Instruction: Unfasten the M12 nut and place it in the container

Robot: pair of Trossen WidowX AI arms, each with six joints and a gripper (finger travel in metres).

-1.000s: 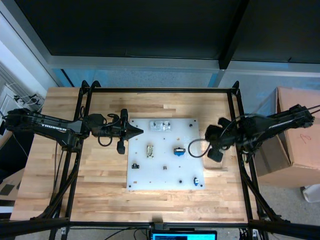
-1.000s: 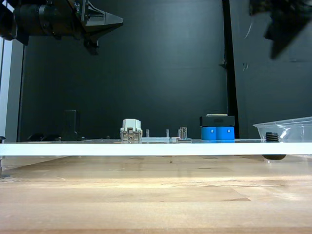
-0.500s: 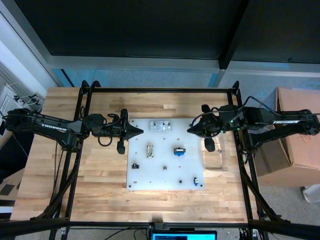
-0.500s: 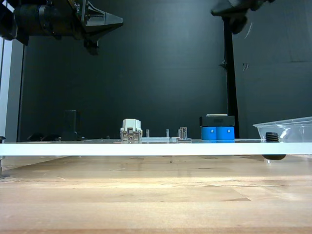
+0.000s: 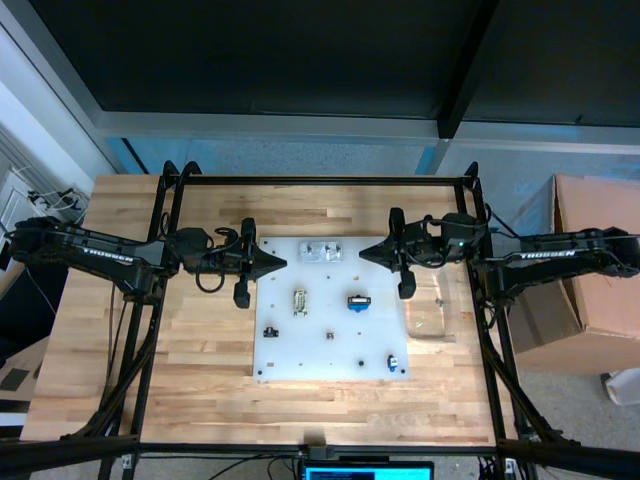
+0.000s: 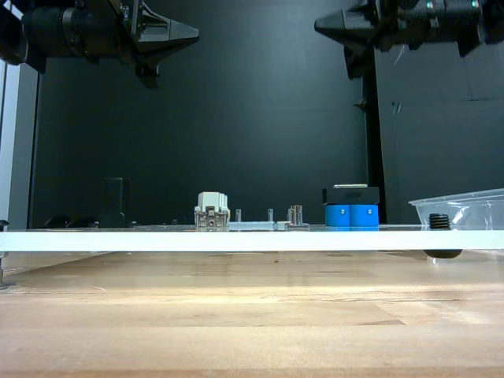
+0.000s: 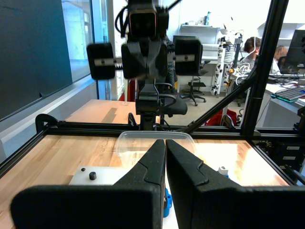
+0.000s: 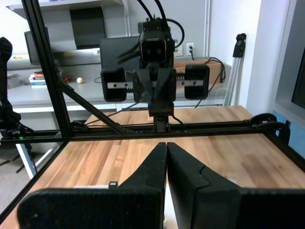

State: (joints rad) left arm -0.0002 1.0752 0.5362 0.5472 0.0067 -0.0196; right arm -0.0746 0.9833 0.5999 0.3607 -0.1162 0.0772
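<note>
Closed left gripper (image 5: 283, 263) and closed right gripper (image 5: 362, 251) hover level, tips facing, above board (image 5: 300, 350).

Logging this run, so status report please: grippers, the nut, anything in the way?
Left gripper shut, raised over board's far left. Right gripper shut, raised over board's far right. Stud bare, ribs showing; cannot tell where nut lies.

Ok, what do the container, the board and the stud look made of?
Container: clear thin plastic, see-through, with a glossy rim. Board: white and smooth, likely plastic. Stud: black, ribs bare, metal or plastic unclear; no nut on it, and where the nut lies I cannot tell. Left gripper and right gripper, both shut, hang high over the board's far half.
</note>
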